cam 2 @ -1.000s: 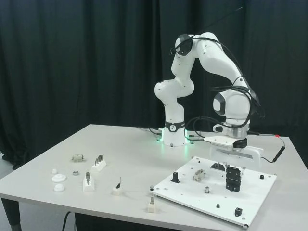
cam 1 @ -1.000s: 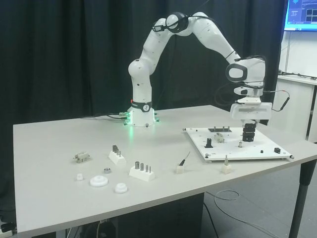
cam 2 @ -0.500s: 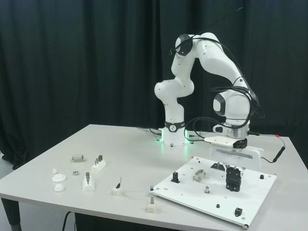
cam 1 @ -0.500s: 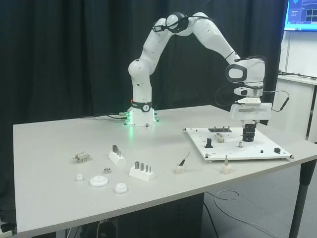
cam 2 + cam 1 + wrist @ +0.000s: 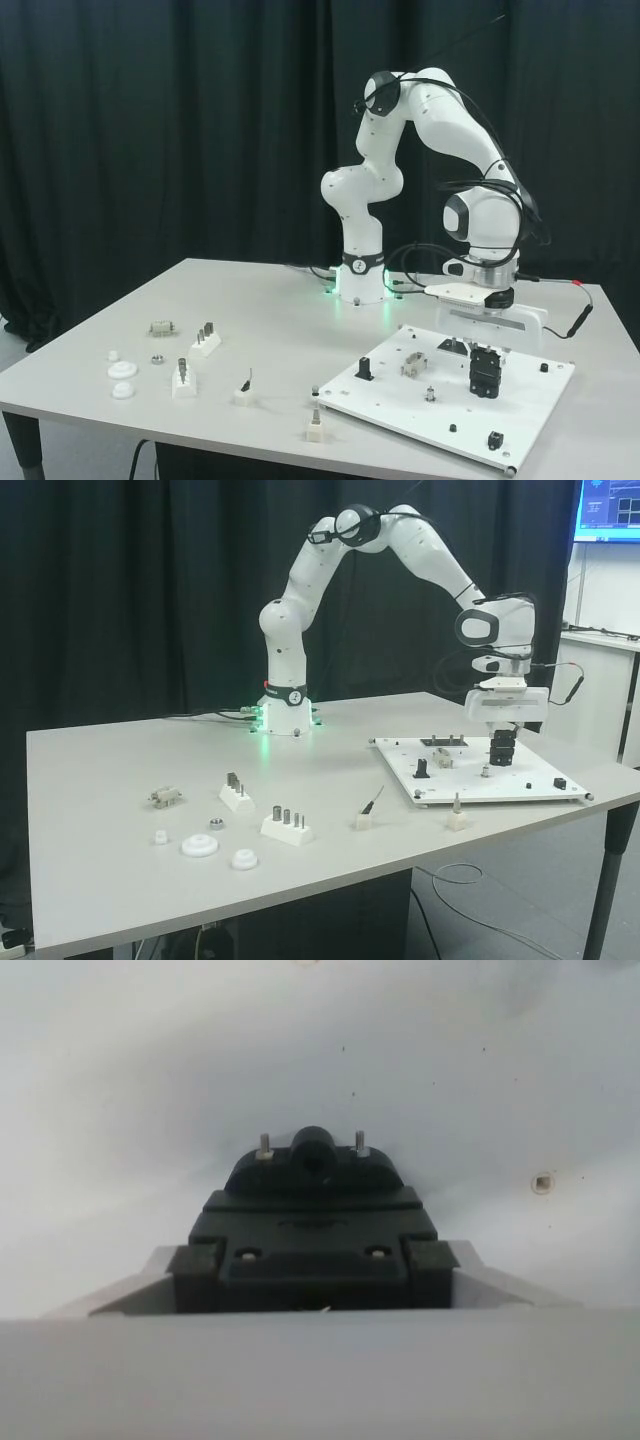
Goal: Insert D-SUB.
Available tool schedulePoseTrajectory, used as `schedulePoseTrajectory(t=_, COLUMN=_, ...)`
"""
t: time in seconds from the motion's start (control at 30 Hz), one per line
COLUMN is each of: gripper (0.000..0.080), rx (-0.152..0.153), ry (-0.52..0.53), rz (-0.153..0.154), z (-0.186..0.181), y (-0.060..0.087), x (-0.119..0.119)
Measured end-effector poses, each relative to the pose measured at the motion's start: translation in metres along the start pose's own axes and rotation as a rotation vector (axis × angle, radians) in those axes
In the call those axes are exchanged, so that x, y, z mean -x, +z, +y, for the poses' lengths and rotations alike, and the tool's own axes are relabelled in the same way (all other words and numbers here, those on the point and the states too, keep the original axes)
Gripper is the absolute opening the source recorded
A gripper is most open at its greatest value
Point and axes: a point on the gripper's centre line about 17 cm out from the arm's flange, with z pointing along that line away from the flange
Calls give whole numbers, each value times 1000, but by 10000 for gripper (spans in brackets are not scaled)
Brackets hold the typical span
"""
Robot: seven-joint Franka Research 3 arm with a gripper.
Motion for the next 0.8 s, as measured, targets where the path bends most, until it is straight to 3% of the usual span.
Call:
schedulePoseTrajectory(t=0.77, gripper=386, rx=9, ry=-11, rz=-3, z=1, y=-2, x=2)
schedulePoseTrajectory(t=0.8, gripper=707, rx=9, ry=-12, rz=-3, z=1, y=-3, x=2)
